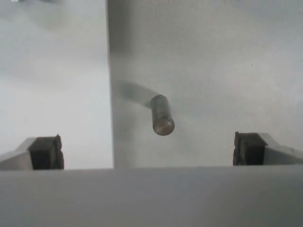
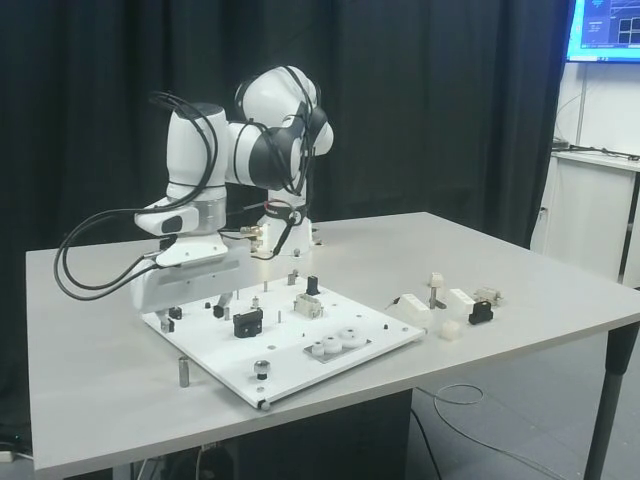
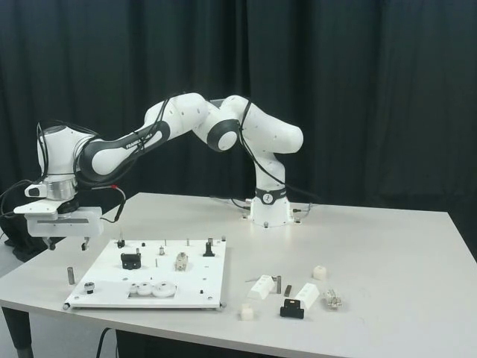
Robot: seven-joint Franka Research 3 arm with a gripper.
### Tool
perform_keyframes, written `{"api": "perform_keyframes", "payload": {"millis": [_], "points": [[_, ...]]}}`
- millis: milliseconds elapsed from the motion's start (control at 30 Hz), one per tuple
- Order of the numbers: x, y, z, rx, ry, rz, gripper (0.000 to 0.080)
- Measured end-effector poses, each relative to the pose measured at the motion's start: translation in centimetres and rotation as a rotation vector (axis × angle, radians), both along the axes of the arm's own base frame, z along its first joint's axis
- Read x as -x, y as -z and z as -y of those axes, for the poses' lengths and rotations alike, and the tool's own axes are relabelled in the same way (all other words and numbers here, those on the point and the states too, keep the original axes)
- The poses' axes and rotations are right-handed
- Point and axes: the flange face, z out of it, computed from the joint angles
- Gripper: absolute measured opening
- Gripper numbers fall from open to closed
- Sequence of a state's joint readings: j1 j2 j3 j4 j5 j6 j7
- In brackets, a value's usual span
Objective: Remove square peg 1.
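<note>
1. The gripper (image 1: 147, 151) is held spread wide and empty above the peg (image 1: 161, 116), a finger well apart on either side. The peg stands upright on the grey table (image 3: 373, 253), just off the white board (image 3: 201, 287) at its nine o'clock edge in the second room view.
2. The peg's top is seen as round rather than square, so the wrong part may be taken for square peg 1.
3. If the arm is swung sideways before it is raised, the slim, unsupported peg could be clipped by a finger and toppled or rolled off the table.
4. If a fresh descent is made off-centre, the peg could be struck on top, or the board's edge caught.
</note>
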State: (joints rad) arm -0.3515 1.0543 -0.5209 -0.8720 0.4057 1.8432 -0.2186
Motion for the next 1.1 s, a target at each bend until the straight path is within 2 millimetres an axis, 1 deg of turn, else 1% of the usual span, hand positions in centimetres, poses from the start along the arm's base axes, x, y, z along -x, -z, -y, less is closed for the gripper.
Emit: {"api": "perform_keyframes", "payload": {"millis": [267, 467, 1100], "points": [[-0.1, 0.1, -0.4, -0.009, 0.019, -0.009, 0.08], [0.0, 0.4, -1.1, -0.037, 0.039, -0.041, 0.08], [0.5, 0.9, -5.9, -0.184, 0.09, -0.229, 0.08]]}}
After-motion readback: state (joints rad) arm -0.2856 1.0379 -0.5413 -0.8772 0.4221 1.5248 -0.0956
